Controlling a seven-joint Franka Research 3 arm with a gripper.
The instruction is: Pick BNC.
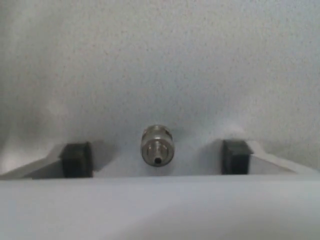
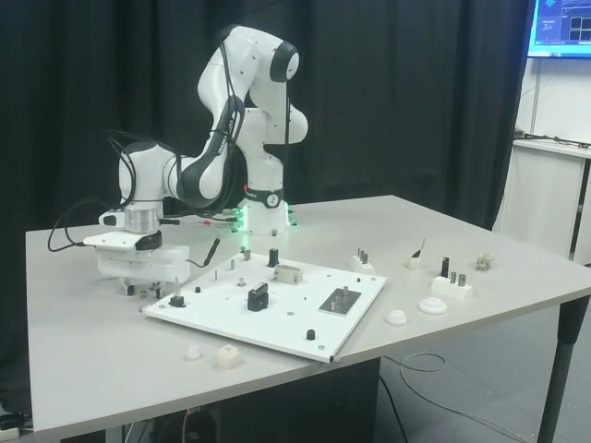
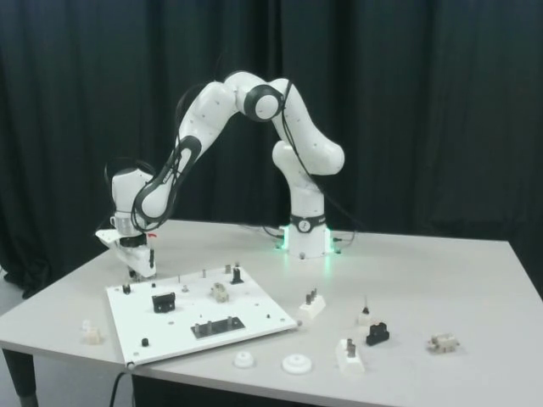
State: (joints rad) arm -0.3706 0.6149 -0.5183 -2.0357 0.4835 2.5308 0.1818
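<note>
Start with the large grey desk (image 2: 74, 369), which fills the lower half of both room views. At its rear centre stands the white seven-joint arm (image 2: 249, 120), bent over toward the left of the frame. In the lower centre lies the flat white square assembly board (image 2: 305, 318), carrying several small black and metal fittings. Further small white and black parts are scattered on the desk to the right of the board.

Next, locate the white two-finger gripper (image 2: 138, 281). It sits low over the desk at the left edge of the board. In the wrist view, note the two black finger pads (image 1: 76, 159): they stand wide apart, and nothing is held between them.

The BNC, a small grey metal cylindrical connector (image 1: 157, 145), stands upright on the desk surface, in the centre of the wrist view, midway between the pads and touching neither.

Judge progress as follows: approach and alignment appear complete. The closing of the gripper on the connector and the lift are not yet done.
</note>
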